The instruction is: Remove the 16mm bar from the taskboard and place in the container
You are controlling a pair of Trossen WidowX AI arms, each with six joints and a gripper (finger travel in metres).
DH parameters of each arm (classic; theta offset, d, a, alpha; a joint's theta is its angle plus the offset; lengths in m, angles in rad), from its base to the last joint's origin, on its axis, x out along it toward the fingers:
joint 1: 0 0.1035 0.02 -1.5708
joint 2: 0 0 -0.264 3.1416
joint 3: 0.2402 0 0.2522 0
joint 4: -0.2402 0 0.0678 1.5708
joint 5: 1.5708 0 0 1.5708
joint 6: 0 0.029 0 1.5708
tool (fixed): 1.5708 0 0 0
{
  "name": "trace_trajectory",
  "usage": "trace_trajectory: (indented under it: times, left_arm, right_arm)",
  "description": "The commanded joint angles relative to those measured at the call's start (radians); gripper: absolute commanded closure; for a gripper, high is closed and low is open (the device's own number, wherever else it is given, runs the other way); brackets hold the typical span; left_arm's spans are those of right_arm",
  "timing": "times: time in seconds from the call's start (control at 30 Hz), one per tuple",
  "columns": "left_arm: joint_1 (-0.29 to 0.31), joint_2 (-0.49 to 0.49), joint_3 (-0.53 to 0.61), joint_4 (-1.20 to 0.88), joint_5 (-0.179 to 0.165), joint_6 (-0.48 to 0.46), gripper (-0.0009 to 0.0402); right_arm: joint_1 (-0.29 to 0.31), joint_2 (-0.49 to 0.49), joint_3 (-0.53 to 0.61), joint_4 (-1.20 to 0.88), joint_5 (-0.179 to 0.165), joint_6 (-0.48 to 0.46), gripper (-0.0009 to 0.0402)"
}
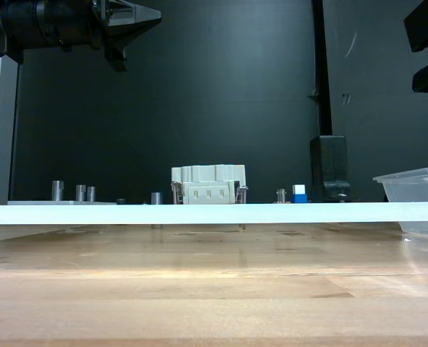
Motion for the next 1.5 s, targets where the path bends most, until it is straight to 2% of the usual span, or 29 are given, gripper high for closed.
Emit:
trace_trajectory:
  times: [0.03,0.33,0.47,0.53,0.6,0.7,0.9,1.03,1.07,1.17,1.23,1.33,1.4,1.5]
  left_arm:
    - [0.000,0.000,0.000,0.000,0.000,0.000,0.0393]
    - [0.000,0.000,0.000,0.000,0.000,0.000,0.0393]
    - [0.000,0.000,0.000,0.000,0.000,0.000,0.0393]
    - [0.000,0.000,0.000,0.000,0.000,0.000,0.0393]
    - [0.000,0.000,0.000,0.000,0.000,0.000,0.0393]
    - [0.000,0.000,0.000,0.000,0.000,0.000,0.0393]
    - [0.000,0.000,0.000,0.000,0.000,0.000,0.0393]
    - [0.000,0.000,0.000,0.000,0.000,0.000,0.0393]
    - [0.000,0.000,0.000,0.000,0.000,0.000,0.0393]
    - [0.000,0.000,0.000,0.000,0.000,0.000,0.0393]
    - [0.000,0.000,0.000,0.000,0.000,0.000,0.0393]
    - [0.000,0.000,0.000,0.000,0.000,0.000,0.0393]
    - [0.000,0.000,0.000,0.000,0.000,0.000,0.0393]
    - [0.000,0.000,0.000,0.000,0.000,0.000,0.0393]
  right_arm:
    - [0.000,0.001,0.000,-0.001,0.002,0.003,0.0278]
    - [0.000,-0.002,0.000,-0.002,0.002,0.003,0.0210]
    - [-0.005,-0.018,0.000,0.002,0.003,0.000,0.0203]
    - [-0.027,-0.045,0.000,0.008,0.008,-0.003,0.0207]
    - [-0.056,-0.086,0.000,0.021,0.031,-0.017,0.0215]
    - [-0.106,-0.144,0.000,0.053,0.085,-0.074,0.0232]
    - [-0.213,-0.236,-0.001,0.169,0.187,-0.238,0.0272]
    - [-0.286,-0.295,-0.016,0.285,0.238,-0.359,0.0302]
    - [-0.306,-0.312,-0.027,0.324,0.238,-0.390,0.0311]
    - [-0.369,-0.363,-0.066,0.456,0.231,-0.481,0.0341]
    - [-0.410,-0.398,-0.099,0.550,0.203,-0.540,0.0362]
    - [-0.485,-0.449,-0.163,0.726,0.111,-0.611,0.0392]
    - [-0.537,-0.475,-0.209,0.846,0.043,-0.641,0.0392]
    - [-0.600,-0.497,-0.273,1.011,-0.024,-0.665,0.0389]
